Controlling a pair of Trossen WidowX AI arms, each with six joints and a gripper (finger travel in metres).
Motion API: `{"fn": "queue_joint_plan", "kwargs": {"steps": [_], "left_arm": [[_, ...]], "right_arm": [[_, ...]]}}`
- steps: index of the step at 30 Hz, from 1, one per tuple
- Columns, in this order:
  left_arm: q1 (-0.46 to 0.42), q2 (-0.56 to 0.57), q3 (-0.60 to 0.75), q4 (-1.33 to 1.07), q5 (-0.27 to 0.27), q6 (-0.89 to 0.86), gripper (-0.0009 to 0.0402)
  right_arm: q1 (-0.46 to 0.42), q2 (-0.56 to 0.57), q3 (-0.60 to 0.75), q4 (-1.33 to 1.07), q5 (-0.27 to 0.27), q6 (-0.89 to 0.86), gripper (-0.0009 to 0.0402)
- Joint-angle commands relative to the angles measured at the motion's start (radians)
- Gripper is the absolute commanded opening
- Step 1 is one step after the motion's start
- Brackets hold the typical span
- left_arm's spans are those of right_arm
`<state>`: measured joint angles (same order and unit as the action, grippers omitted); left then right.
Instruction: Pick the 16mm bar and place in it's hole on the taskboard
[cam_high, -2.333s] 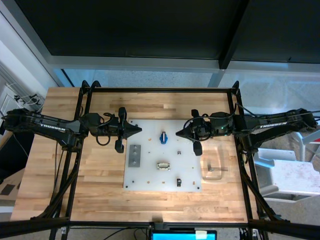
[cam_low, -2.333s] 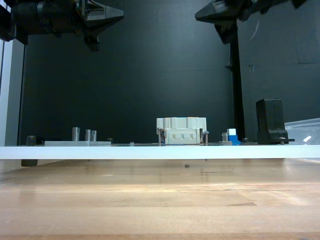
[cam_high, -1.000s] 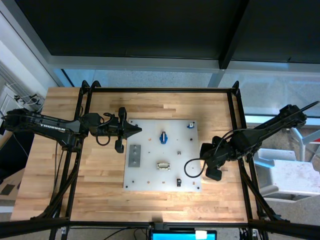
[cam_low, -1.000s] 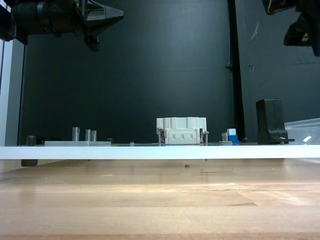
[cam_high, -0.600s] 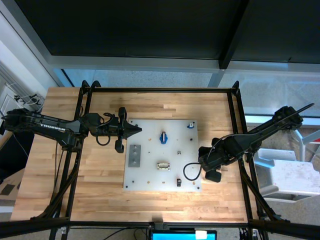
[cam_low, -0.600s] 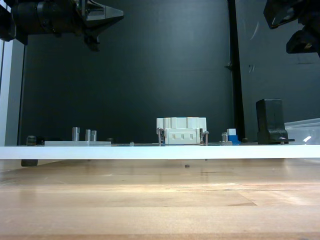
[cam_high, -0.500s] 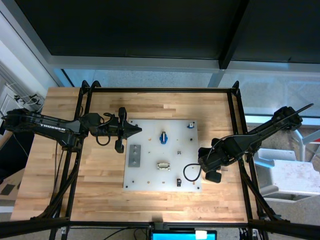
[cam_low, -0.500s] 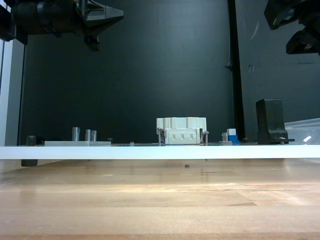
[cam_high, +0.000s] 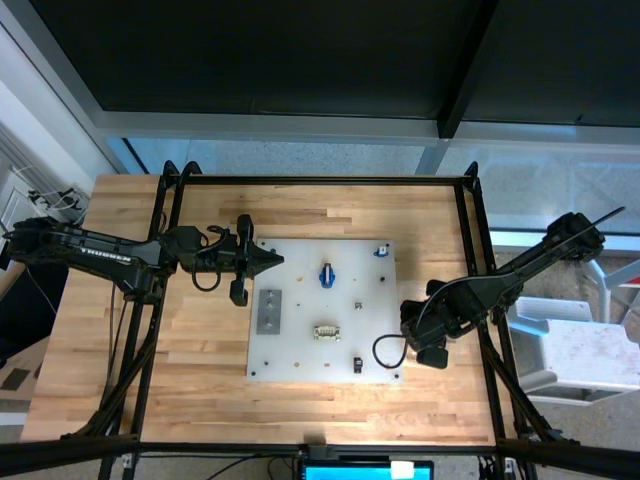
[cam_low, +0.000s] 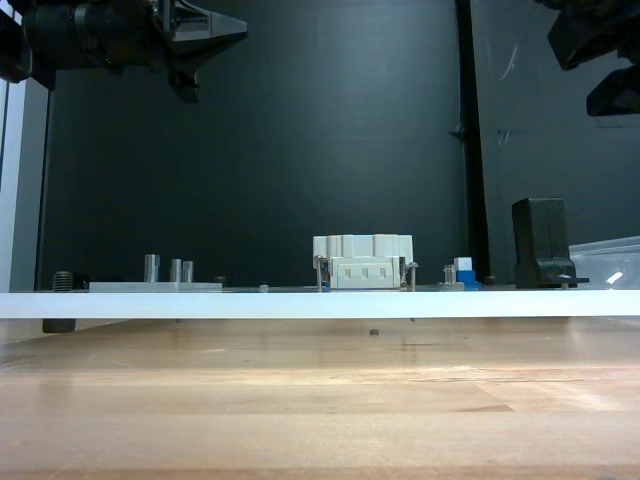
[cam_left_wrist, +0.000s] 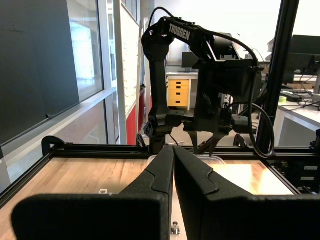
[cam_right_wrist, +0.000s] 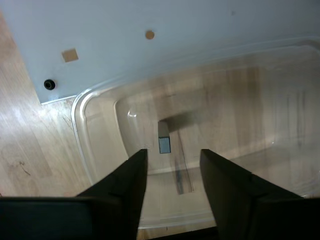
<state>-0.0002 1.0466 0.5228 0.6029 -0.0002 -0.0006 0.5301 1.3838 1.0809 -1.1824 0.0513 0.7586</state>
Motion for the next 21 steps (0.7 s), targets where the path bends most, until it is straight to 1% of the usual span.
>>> {"fn": "queue_joint_plan", "kwargs": {"steps": [1,4,8,13,21], "left_arm": [[0.0,0.0,0.0,0.0,0.0,0.0,0.0],[0.0,0.0,0.0,0.0,0.0,0.0,0.0],[0.0,0.0,0.0,0.0,0.0,0.0,0.0],[0.0,0.0,0.0,0.0,0.0,0.0,0.0],[0.0,0.0,0.0,0.0,0.0,0.0,0.0]], "right_arm": [[0.015,0.0,-0.026,0.032,0.001,0.019,0.0193],[0.021,0.0,-0.04,0.038,0.003,0.019,0.0215],[0.026,0.0,-0.063,0.051,0.008,0.01,0.023],[0.033,0.0,-0.109,0.095,-0.002,0.006,0.0231],[0.035,0.0,-0.172,0.162,-0.001,-0.001,0.0232]]}}
